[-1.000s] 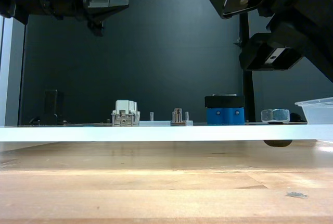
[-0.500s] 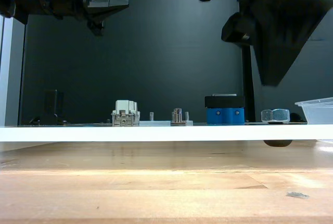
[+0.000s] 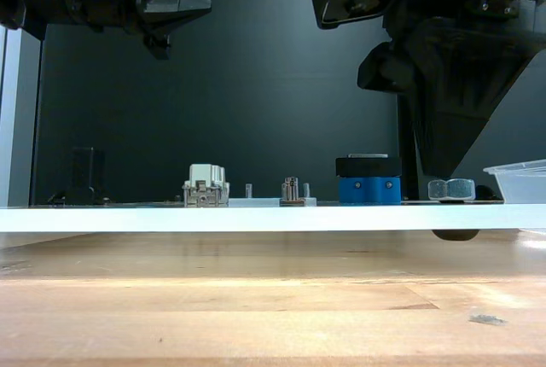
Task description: Pick the M12 fastener and fasten on the M12 threads
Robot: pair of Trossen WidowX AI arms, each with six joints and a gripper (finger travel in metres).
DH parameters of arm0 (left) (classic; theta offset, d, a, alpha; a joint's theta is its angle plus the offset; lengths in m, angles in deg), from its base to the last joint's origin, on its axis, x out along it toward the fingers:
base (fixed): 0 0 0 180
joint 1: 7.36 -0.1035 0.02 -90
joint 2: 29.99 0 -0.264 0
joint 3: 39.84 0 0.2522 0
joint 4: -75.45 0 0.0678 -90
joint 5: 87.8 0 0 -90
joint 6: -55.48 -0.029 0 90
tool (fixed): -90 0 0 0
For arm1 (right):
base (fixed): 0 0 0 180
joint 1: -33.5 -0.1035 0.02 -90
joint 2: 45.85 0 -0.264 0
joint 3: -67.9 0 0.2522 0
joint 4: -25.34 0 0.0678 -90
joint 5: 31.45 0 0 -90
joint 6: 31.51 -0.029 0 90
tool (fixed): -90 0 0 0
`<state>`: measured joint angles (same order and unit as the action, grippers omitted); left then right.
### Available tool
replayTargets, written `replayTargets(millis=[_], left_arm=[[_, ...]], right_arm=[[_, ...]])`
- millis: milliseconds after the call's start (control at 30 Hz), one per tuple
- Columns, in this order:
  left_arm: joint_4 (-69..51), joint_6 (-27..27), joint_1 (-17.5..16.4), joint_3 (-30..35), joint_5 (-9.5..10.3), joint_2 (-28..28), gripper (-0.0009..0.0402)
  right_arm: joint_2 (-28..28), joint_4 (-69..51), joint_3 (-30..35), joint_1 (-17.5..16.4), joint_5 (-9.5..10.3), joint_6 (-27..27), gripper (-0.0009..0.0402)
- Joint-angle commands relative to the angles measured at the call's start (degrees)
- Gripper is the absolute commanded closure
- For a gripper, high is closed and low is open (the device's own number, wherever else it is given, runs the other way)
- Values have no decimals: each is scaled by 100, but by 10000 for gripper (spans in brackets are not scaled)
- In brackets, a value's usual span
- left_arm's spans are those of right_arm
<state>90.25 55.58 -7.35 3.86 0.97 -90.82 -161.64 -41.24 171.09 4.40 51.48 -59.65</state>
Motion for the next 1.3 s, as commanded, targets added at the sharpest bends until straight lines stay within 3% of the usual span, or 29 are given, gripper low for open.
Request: replayTargets(millis=[33,133,300,333,433,533,800,867,933,1133,1167,1300], left_arm=[[2,0,-2,2,-2,-2,393],[2,0,-2,2,0,-2,393],[2,0,0,2,-2,-2,393],[2,0,0,2,-2,-2,393],[2,0,0,2,-2,-2,393],[0,0,0,2,0,-2,393],[2,0,0,2,0,-2,393],[4,0,0,2,0,-2,393],[2,0,0,2,0,-2,393],[2,0,0,2,0,-2,393],[-2,0,-2,2,-2,-2,393],[4,0,-2,2,0,-2,393]], right_arm=[[-9,26,-20,-15,20,2,393],[-9,61,-48,-17,31,0,393],[-7,125,-114,-22,208,-9,393],[-2,125,-114,-22,387,-7,393],[48,114,-96,-20,1193,168,393],[101,57,-87,-20,1622,348,393],[122,-15,-87,-20,1611,356,393],[153,-20,-85,-20,1543,354,393],[190,-37,-72,-17,1294,361,393],[249,-24,-79,-17,-361,308,393],[249,2,-85,-17,-424,313,393],[186,151,-111,-17,-380,310,393]])
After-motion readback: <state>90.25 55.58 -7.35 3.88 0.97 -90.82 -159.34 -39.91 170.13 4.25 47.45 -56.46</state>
